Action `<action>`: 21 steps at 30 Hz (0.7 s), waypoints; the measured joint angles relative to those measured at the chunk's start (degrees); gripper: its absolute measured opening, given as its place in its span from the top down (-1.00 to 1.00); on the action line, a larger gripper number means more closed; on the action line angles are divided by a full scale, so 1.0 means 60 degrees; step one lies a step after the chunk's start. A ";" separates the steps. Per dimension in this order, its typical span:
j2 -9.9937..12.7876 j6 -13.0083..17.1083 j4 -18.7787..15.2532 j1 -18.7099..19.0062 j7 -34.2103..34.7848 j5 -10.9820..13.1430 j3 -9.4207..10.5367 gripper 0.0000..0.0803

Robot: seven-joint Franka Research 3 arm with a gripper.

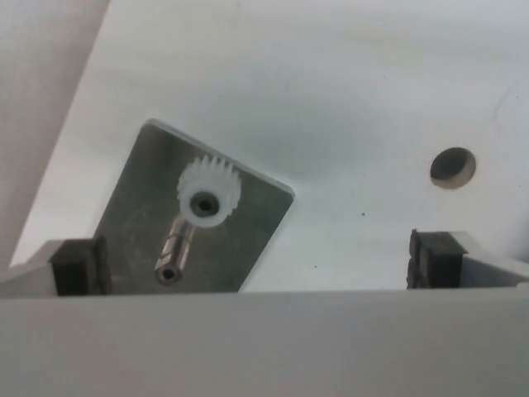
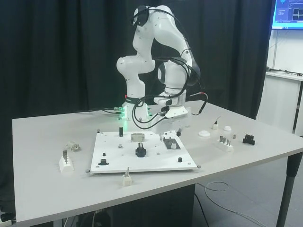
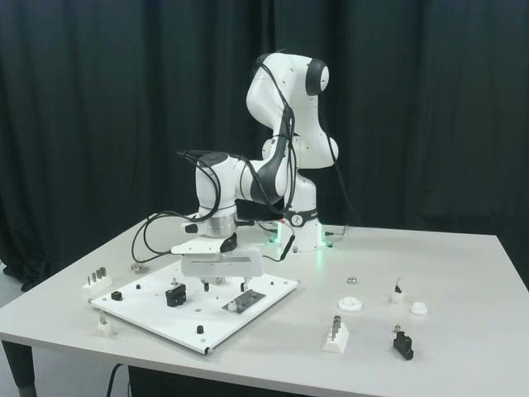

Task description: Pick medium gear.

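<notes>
Hovering gripper [image 1: 258,260] over board [image 2: 156,158], fingers [image 1: 434,258] spread wide, nothing between. Gear [image 1: 208,192] sits on peg of metal plate [image 1: 140,211] near board's far edge, off toward one finger; you likely need recentring before descent. Second peg [image 1: 172,266] bare.

The arm [image 2: 152,56] is white, built of rounded, glossy links with smooth bulging joint housings. Black cables [image 2: 182,64] run along its outside in loose loops, some drooping below the wrist. A green light [image 3: 274,237] glows beside its round base [image 3: 302,230], which is bolted to the grey desk [image 3: 463,281]. At the wrist sits a flat, pale grey gripper [image 1: 256,260] body; its jaws carry black, ribbed pads [image 1: 431,258] on white fingers.
</notes>
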 joint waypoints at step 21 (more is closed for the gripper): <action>-0.0021 -0.0015 -0.0011 0.0456 0.0156 0.0647 0.0165 -0.99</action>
